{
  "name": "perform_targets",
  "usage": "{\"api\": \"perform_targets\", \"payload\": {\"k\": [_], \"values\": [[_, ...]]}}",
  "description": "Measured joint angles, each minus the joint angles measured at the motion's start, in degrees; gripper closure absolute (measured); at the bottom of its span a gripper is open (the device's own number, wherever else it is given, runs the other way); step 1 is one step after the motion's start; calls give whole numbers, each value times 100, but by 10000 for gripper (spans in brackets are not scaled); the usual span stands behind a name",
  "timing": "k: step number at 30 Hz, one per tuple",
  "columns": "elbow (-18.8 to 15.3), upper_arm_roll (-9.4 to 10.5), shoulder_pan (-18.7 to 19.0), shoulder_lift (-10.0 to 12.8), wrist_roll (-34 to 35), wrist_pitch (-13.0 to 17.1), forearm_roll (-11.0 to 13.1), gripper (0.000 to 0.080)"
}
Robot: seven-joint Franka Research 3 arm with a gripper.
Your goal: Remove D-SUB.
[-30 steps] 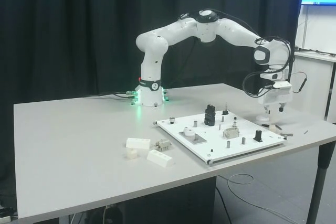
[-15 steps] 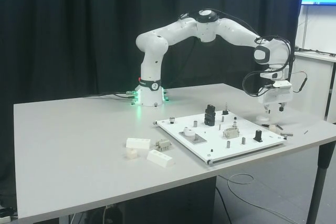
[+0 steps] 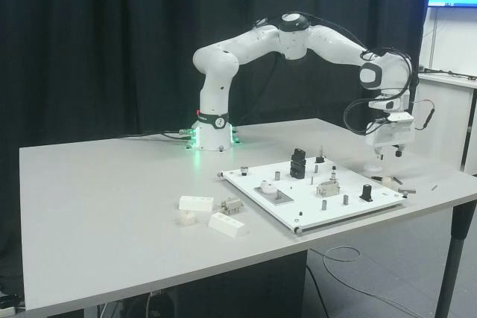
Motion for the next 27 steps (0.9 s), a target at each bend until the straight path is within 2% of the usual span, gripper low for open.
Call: {"api": "perform_targets", "payload": {"k": [8,16,21,27], "values": [[-71,-208,11,-1,-150,-273,-126,3],[-252,-567,70,-1,-377,-749,-493,3],[-513,-809,153,-2,-657,-992,-708,3],[-1028,-1110,323,-3,-1106,-1160,-862,3]]}}
